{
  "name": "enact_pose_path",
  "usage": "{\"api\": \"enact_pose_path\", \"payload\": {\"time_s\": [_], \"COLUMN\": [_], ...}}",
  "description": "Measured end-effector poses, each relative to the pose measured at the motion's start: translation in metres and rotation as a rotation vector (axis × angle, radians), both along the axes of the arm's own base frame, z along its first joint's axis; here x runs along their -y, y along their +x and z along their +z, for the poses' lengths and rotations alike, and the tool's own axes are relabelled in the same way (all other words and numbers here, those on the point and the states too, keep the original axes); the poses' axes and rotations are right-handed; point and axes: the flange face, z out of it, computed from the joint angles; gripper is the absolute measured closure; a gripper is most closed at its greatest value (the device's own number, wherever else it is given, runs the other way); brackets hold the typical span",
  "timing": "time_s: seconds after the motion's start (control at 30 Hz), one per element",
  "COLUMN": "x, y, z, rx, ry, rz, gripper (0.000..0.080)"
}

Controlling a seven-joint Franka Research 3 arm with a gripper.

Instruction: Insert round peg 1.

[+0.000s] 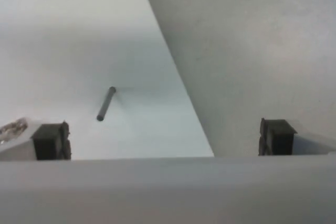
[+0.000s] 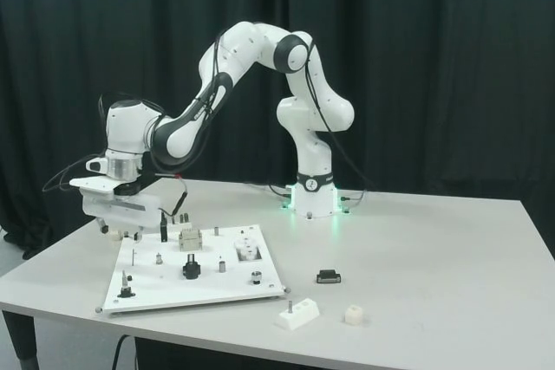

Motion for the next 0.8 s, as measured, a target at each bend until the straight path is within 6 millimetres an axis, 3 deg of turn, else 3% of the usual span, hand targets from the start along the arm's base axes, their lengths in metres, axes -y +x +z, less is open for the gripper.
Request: {"api": "enact_pose_path", "payload": {"time_s": [0.8], "x": [0.018], "y": [0.0], "z": [-0.026], "rx": [-0.029], "ry": [-0.015], "rz": [-0.052], "gripper": [0.0003]}}
